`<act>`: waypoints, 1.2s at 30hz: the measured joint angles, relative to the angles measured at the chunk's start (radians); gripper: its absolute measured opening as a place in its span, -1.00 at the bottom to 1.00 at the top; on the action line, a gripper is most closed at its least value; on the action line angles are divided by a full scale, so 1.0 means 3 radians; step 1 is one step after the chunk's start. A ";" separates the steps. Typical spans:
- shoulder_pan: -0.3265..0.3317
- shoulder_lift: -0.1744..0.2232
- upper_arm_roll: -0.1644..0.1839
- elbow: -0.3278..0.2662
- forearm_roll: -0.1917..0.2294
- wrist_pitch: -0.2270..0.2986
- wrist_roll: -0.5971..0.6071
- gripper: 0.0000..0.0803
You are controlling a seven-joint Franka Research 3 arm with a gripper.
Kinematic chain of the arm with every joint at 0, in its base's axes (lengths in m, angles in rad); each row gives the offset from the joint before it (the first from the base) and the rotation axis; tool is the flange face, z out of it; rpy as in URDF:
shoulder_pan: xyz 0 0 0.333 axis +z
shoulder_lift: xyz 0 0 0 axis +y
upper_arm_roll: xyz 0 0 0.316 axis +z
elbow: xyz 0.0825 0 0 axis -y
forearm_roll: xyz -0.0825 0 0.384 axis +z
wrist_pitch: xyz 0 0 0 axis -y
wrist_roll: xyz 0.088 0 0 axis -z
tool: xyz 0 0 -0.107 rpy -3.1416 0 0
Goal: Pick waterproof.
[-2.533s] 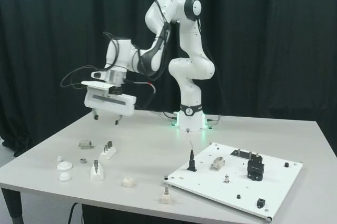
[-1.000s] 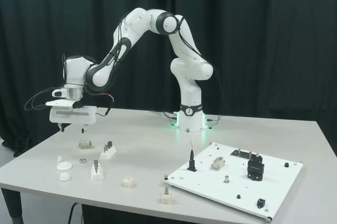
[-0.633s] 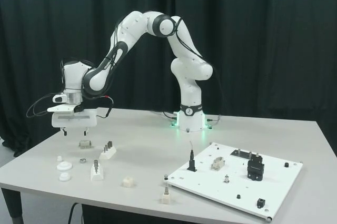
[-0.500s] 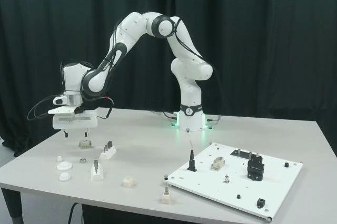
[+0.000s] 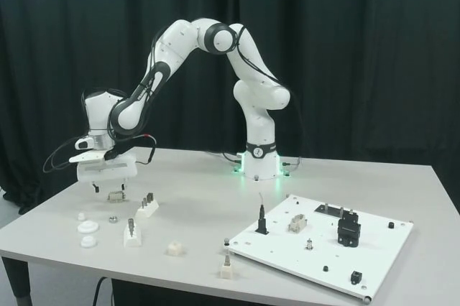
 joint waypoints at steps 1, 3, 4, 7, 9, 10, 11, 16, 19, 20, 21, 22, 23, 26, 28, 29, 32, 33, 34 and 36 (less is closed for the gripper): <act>-0.0005 0.0002 0.0000 -0.0003 0.0010 -0.0008 0.0000 0.99; -0.0016 0.0007 -0.0001 -0.0010 0.0032 -0.0021 0.0000 0.99; -0.0022 0.0010 -0.0001 -0.0013 0.0045 -0.0027 0.0000 0.99; -0.0034 0.0021 -0.0004 -0.0027 0.0087 -0.0035 0.0000 0.99; -0.0041 0.0025 -0.0005 -0.0042 0.0109 -0.0035 -0.0002 0.99; -0.0043 0.0026 -0.0005 -0.0050 0.0118 -0.0035 -0.0005 0.99; -0.0045 0.0026 -0.0005 -0.0059 0.0129 -0.0033 -0.0009 0.99; -0.0051 0.0027 -0.0005 -0.0103 0.0243 0.0000 -0.0049 0.99; -0.0053 0.0027 -0.0005 -0.0132 0.0314 0.0046 -0.0086 0.99; -0.0053 0.0027 -0.0006 -0.0144 0.0337 0.0070 -0.0099 0.99; -0.0053 0.0027 -0.0006 -0.0157 0.0361 0.0092 -0.0115 0.99; -0.0053 0.0027 -0.0006 -0.0170 0.0381 0.0118 -0.0136 0.99; -0.0053 0.0027 -0.0007 -0.0184 0.0398 0.0144 -0.0159 0.99; -0.0053 0.0027 -0.0009 -0.0221 0.0448 0.0218 -0.0228 0.99; -0.0053 0.0027 -0.0010 -0.0248 0.0493 0.0266 -0.0274 0.99; -0.0053 0.0027 -0.0011 -0.0262 0.0513 0.0289 -0.0300 0.99; -0.0053 0.0027 -0.0014 -0.0298 0.0561 0.0346 -0.0377 0.99; -0.0053 0.0027 -0.0015 -0.0309 0.0575 0.0359 -0.0402 0.99; -0.0053 0.0027 -0.0016 -0.0319 0.0589 0.0373 -0.0423 0.99; -0.0053 0.0027 -0.0017 -0.0343 0.0625 0.0405 -0.0473 0.99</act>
